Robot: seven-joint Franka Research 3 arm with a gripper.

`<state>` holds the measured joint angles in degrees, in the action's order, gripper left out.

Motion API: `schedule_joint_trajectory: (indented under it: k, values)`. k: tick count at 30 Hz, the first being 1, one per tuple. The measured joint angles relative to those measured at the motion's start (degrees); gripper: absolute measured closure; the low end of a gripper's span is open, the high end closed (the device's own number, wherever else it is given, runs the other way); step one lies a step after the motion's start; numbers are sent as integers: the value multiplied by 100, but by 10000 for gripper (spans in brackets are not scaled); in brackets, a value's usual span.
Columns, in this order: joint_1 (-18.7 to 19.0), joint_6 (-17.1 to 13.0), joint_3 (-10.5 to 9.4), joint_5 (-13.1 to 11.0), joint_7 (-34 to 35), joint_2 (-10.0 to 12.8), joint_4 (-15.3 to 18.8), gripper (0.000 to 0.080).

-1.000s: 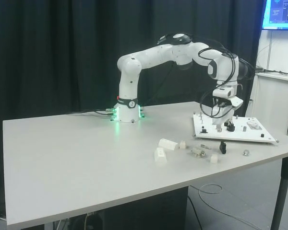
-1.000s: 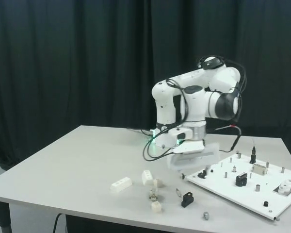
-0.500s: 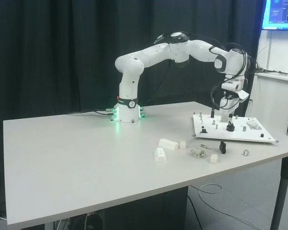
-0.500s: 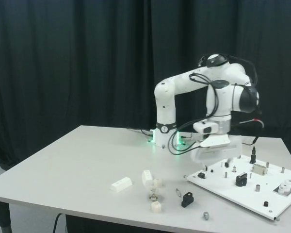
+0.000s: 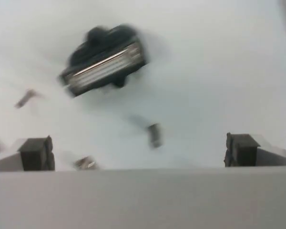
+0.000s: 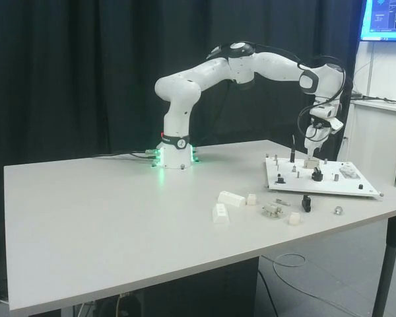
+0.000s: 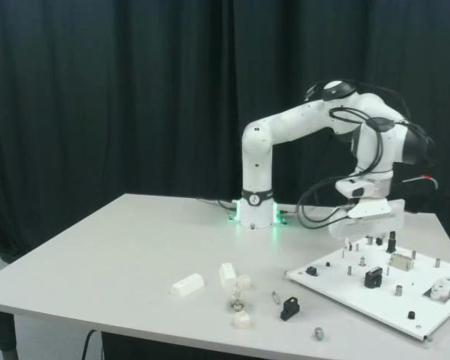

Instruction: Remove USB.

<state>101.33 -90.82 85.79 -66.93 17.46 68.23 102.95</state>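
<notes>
Tool [image 7: 360,238] hangs over the far side of the white board [image 7: 360,289] with fingers [image 5: 36,153] spread wide and nothing between them, likely lining up on the USB plug [image 7: 391,241] standing upright in its socket near the board's back edge.

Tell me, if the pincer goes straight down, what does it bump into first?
Probably the white board. The pincer hangs just above its far side, pointing down. The wrist view shows bare board under it, with the black plug off to one side, though depth is hard to judge.
</notes>
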Motion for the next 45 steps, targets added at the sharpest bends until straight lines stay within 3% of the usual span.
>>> schedule_joint_trajectory:
  k: [18, 32, 45]
  values:
    - [1182, 133, 57, 156, 1242, 0, 299, 3]
    - [1772, 163, 99, 176, 1774, -1, 596, 3]
    - [2006, 718, 176, 159, 1968, -38, 636, 3]
